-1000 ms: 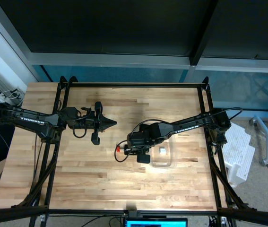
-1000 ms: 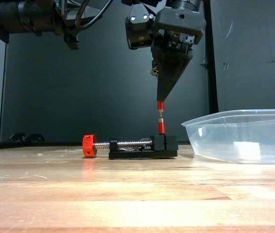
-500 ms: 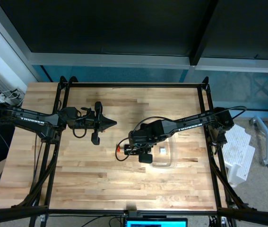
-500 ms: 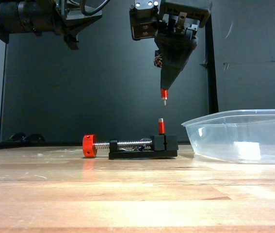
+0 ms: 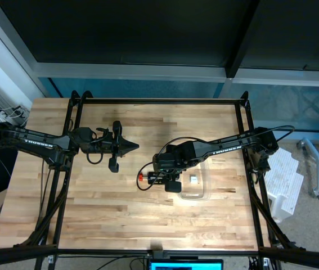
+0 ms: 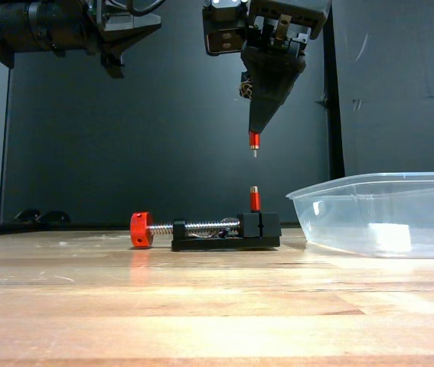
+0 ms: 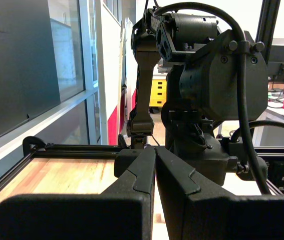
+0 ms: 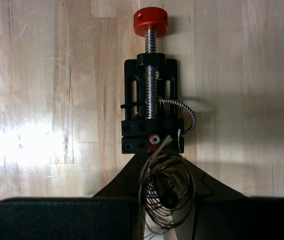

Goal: Pick the rca connector and install on the hub

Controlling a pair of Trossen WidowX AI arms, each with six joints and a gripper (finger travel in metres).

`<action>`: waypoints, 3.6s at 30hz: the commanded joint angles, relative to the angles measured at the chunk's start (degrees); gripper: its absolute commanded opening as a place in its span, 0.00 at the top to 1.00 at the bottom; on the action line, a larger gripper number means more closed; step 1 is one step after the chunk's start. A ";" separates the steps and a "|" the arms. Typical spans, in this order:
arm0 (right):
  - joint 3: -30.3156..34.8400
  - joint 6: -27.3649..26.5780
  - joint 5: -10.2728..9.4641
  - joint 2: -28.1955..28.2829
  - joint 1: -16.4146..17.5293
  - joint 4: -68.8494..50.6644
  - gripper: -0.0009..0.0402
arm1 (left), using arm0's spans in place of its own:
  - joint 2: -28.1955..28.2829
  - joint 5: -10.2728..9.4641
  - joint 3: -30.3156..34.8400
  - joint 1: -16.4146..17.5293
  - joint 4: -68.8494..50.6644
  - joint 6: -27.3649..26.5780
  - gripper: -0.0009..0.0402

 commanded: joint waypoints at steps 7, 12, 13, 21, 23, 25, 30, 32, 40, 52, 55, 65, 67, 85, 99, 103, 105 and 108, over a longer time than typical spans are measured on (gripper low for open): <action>-0.17 -0.17 0.24 1.79 0.00 1.57 0.98 | 0.02 0.02 0.02 0.00 0.00 0.00 0.98; -0.24 -0.22 0.28 2.03 0.00 1.53 0.98 | 0.02 0.02 0.02 0.00 0.00 0.02 0.98; -0.28 -0.24 0.31 2.03 0.00 1.55 0.98 | 0.00 0.02 0.02 0.02 0.00 0.00 0.98; -2.19 -0.09 1.27 2.03 0.02 2.78 0.98 | 0.02 0.02 0.02 0.00 -0.02 0.02 0.98; -2.60 0.02 0.96 2.03 0.00 3.21 0.98 | 0.02 0.02 0.02 0.00 0.00 0.02 0.98; -2.71 0.11 0.96 2.03 0.02 3.32 0.98 | 0.02 0.02 0.02 0.00 0.00 0.02 0.98; -2.97 0.11 0.96 2.03 0.04 3.41 0.98 | 0.02 0.02 0.02 0.00 0.00 0.02 0.98; -3.13 0.11 0.94 2.03 0.04 3.45 0.98 | 0.02 0.02 0.02 0.00 0.00 0.02 0.98; -3.63 0.09 0.94 2.03 0.04 4.15 0.98 | 0.02 0.02 0.02 0.00 0.00 0.02 0.98; -3.91 0.07 0.92 2.03 0.04 4.66 0.98 | 0.02 0.02 0.02 0.00 0.00 0.02 0.98; -3.96 0.09 0.90 2.03 0.04 4.72 0.98 | 0.02 0.02 0.02 0.00 0.00 0.02 0.98; -5.14 0.07 0.90 2.03 0.04 6.01 0.98 | 0.02 0.02 0.02 0.00 0.00 0.02 0.98; -5.95 0.07 0.92 2.03 0.04 7.02 0.98 | 0.02 0.02 0.02 0.00 0.00 0.00 0.98; -8.76 -0.09 0.96 2.03 0.00 10.19 0.98 | 0.02 0.02 0.02 0.00 0.00 0.02 0.98; -8.74 -0.07 1.46 0.96 0.02 10.36 0.80 | 0.02 0.02 0.02 0.00 0.00 0.02 0.98; -8.74 -0.02 1.44 -0.42 0.02 10.32 0.67 | 0.02 0.02 0.02 0.02 0.00 0.02 0.98; -8.74 -0.02 1.44 -1.33 0.00 10.08 0.61 | 0.02 0.02 0.02 0.00 0.00 0.02 0.98; -8.76 -0.13 1.44 -2.56 0.02 10.12 0.56 | 0.02 0.02 0.02 0.00 0.00 0.00 0.98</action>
